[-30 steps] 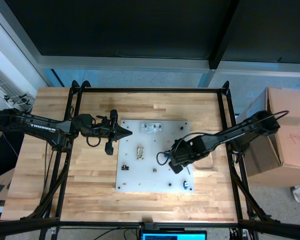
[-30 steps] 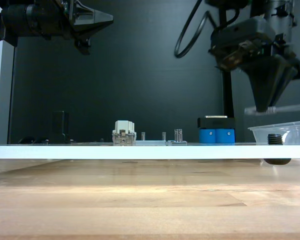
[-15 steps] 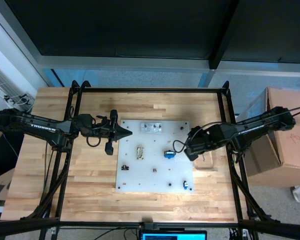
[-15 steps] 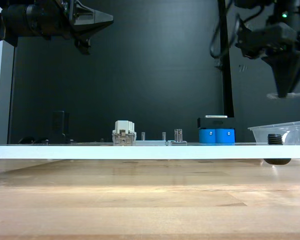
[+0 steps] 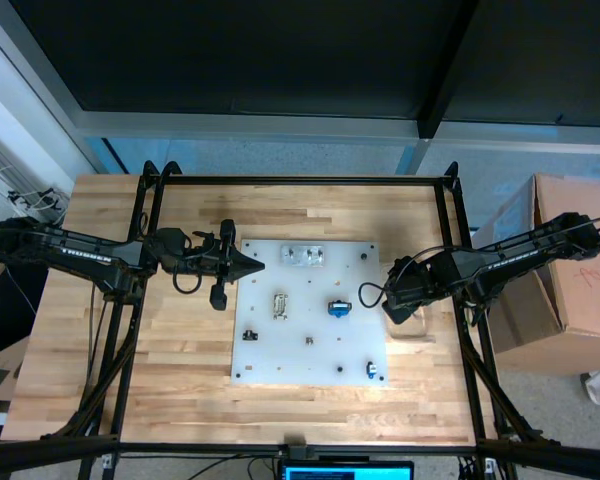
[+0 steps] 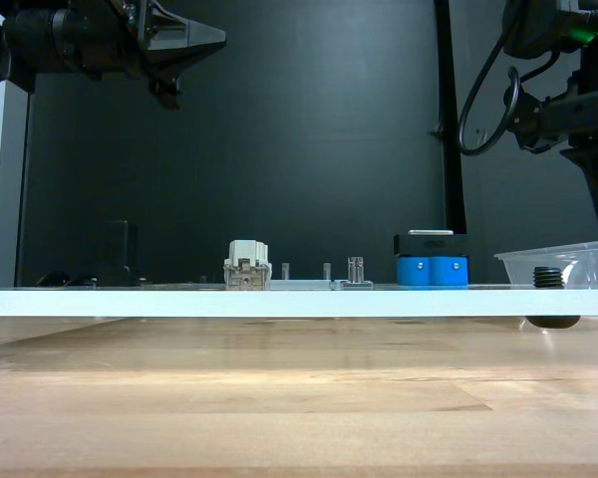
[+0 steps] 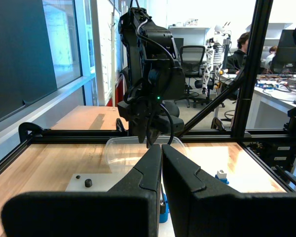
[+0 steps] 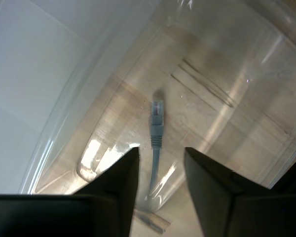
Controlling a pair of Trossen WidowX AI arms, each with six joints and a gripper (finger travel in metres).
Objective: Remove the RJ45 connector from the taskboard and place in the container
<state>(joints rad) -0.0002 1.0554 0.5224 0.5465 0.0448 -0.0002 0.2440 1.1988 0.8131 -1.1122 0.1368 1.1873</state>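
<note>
In the clear container point(image 8: 227, 59) | RJ45 connector point(image 8: 157, 126) just let go, lies free | right gripper point(image 8: 160, 153) above, fingers parted | left gripper point(image 7: 161, 148) closed over taskboard point(image 5: 280, 350) edge | task looks done

the taskboard point(image 5: 280, 350) lies mid-table point(image 5: 180, 400), with the container point(image 6: 558, 261) just beside its right edge. the rj45 connector point(image 8: 157, 116) lies free in the container, below the right gripper point(image 5: 398, 308) and its parted fingers point(image 8: 113, 187). the left gripper point(image 5: 257, 266) hangs high over the board's left edge, fingers together, pointing right.
</note>
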